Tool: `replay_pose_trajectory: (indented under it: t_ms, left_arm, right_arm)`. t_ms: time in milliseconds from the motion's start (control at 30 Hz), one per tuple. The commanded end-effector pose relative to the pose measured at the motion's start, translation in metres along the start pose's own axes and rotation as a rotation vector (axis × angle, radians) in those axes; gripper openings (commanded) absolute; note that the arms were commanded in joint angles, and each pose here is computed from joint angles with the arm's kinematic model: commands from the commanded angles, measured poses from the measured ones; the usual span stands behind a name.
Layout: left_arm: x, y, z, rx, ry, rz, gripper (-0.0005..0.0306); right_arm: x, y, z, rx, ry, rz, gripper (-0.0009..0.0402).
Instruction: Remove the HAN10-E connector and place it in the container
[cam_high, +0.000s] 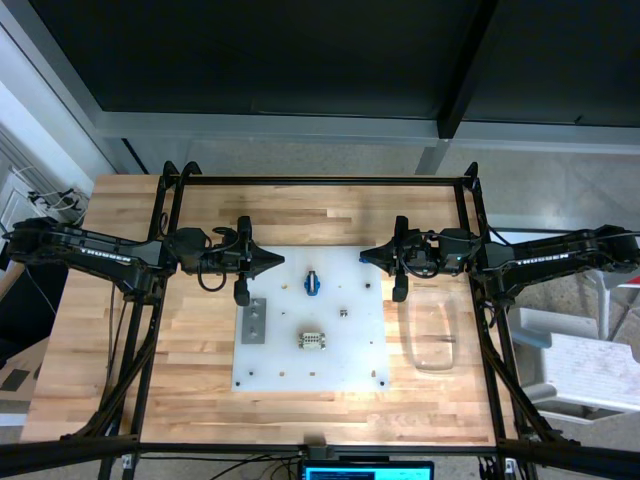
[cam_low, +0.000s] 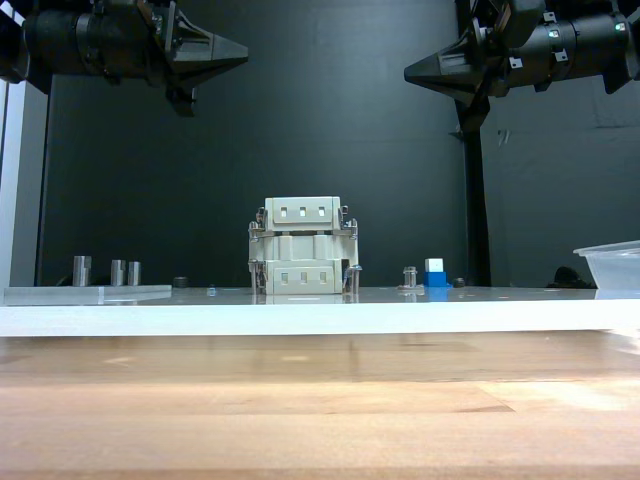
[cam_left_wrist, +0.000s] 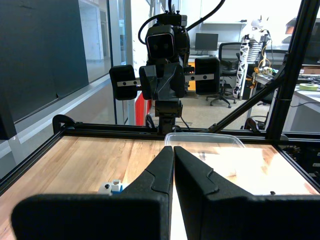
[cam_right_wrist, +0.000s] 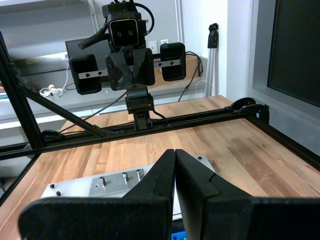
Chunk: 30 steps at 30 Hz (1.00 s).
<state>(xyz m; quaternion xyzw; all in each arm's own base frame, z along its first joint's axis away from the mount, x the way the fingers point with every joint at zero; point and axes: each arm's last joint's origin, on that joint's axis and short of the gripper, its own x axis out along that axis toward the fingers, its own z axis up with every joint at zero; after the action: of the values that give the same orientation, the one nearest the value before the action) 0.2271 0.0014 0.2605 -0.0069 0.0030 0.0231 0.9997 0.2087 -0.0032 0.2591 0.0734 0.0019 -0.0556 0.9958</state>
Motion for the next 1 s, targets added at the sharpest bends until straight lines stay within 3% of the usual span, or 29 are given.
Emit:
replay_pose_trajectory:
  t_ms: [33,333,400,467,500,733,1000]
  left_arm:
    - [0.0,0.0,0.0,0.0,-0.001,0.0,0.0]
    - [0.0,0.0,0.0,0.0,-0.002,0.0,0.0]
    - [0.0,0.0,0.0,0.0,-0.002,0.0,0.0]
    - [0.0,0.0,0.0,0.0,-0.002,0.0,0.0]
    - [0.0,0.0,0.0,0.0,-0.001,0.0,0.0]
    - [0.0,0.0,0.0,0.0,-0.001,0.0,0.0]
    - [0.0,0.0,0.0,0.0,-0.002,0.0,0.0]
  right_arm:
    - [0.0,0.0,0.0,0.001,-0.001,0.0,0.0]
    - [0.0,0.0,0.0,0.002,-0.002,0.001,0.0]
    - [0.0,0.001,0.002,0.001,-0.007,0.021,0.0]
    - [0.002,0.004,0.01,0.002,-0.017,0.074,0.0]
    - [0.003,0.005,0.014,0.003,-0.024,0.084,0.0]
    - [0.016,0.013,0.052,-0.007,0.122,0.067,0.0]
    - [0.038,0.031,0.09,-0.023,0.319,0.073,0.0]
